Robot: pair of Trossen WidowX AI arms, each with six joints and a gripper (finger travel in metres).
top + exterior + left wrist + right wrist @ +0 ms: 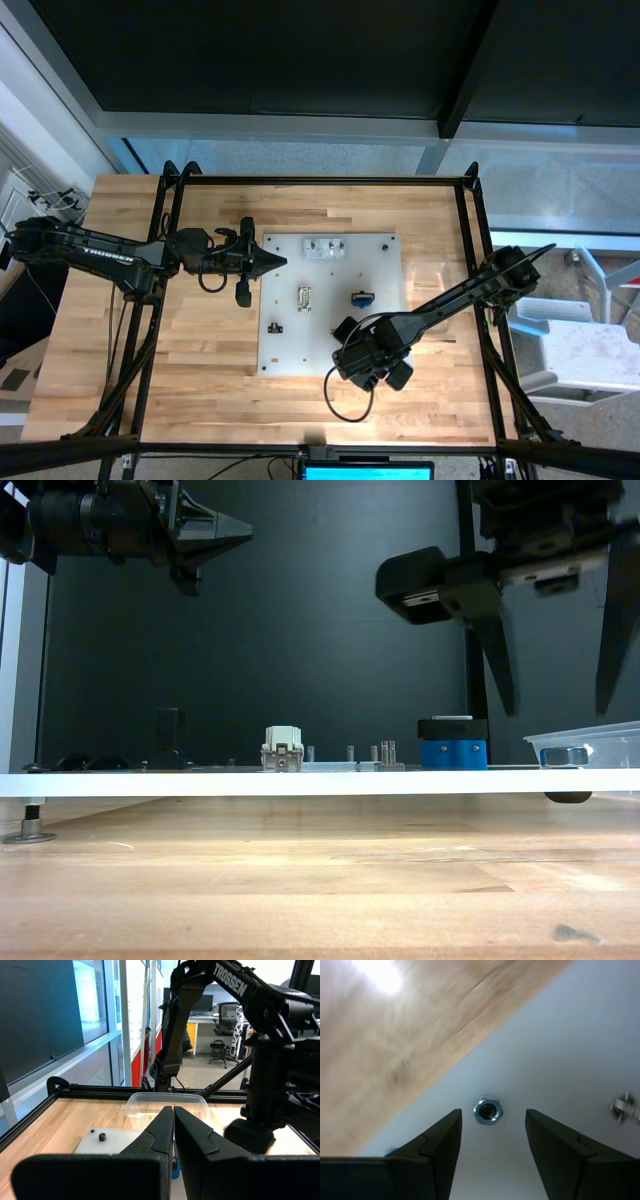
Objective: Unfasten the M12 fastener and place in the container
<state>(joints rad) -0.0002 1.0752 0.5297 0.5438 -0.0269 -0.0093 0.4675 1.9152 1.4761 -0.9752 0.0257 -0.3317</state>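
Observation:
The small silver M12 nut [488, 1110] sits low on the white board [560, 1050], its dark centre facing up and no stud ribs showing, so it looks to be on its stud. My right gripper [493, 1112] hangs open straight above it, one finger on either side, touching nothing. In the low view the nut [565, 756] stands in front of the clear container [600, 742], under the spread right gripper [556, 712]. From above, the container [428, 280] looks empty. My left gripper [173, 1125] is shut on nothing, raised over the board's left edge [268, 262].
A blue-and-black block [362, 298] and a grey connector [303, 300] stand mid-board. Small silver posts [380, 752] rise between them. A black frame rail [480, 260] runs along the table's right side past the container. Bare wooden tabletop [200, 380] lies near the front.

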